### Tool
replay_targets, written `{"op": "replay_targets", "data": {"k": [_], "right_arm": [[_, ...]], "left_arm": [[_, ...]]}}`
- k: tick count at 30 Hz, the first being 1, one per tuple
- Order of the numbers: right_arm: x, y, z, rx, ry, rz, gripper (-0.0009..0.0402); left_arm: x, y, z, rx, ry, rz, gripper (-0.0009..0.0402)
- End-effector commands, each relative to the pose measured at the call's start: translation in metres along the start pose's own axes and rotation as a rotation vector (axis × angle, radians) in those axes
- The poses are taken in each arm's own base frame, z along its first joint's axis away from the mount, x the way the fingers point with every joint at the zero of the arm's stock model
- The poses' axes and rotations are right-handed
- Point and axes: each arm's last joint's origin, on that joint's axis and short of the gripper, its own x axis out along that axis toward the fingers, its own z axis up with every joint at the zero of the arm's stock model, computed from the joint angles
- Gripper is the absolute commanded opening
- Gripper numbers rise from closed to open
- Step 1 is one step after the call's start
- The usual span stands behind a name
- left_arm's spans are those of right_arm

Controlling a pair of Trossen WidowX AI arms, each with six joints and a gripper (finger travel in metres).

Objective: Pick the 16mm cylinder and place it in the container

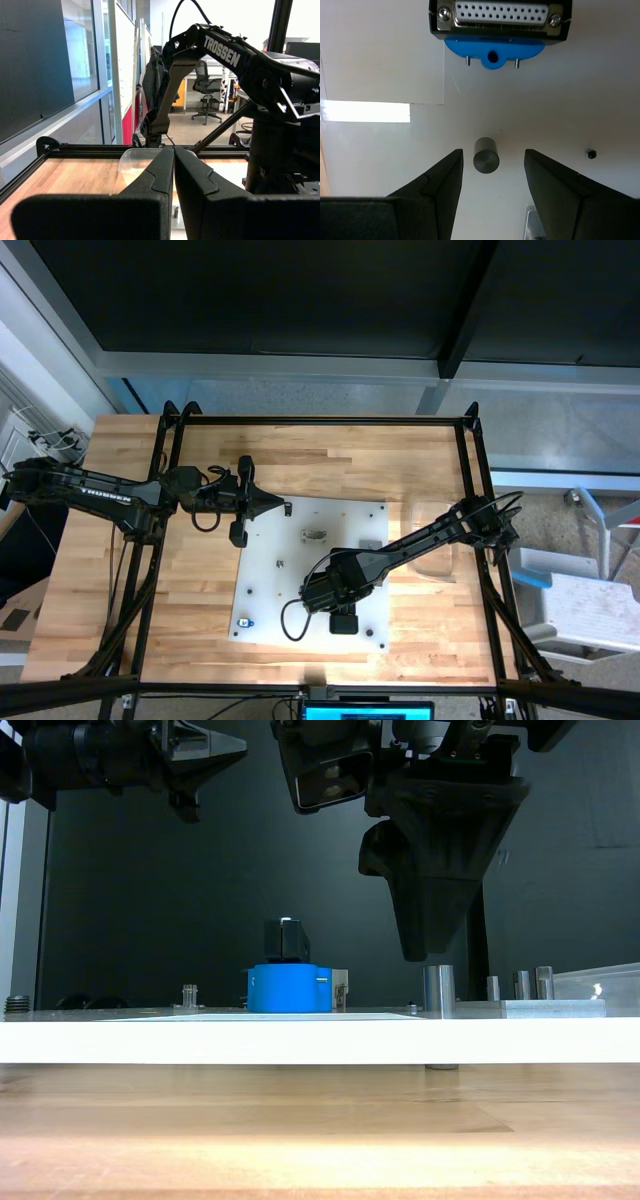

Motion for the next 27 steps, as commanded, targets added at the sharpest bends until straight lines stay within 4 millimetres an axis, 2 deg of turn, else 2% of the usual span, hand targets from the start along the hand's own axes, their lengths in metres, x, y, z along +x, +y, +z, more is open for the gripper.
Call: {"op": "replay_targets", "data": {"k": [1, 6, 27], "right_arm": [[0.003, 0.001, 0.001, 0.0, 0.0, 0.002, 0.0169], [0.011, 0.002, 0.001, -0.004, 0.01, -0.002, 0.0169], [0.019, 0.002, -0.003, -0.024, 0.029, -0.011, 0.0169]], "left_arm": [[0.0, 0.0, 0.0, 0.0, 0.0, 0.0, 0.0], [0.0, 0.0, 0.0, 0.0, -0.001, 0.0, 0.0], [0.0, 0.0, 0.0, 0.0, -0.001, 0.0, 0.0]]}}
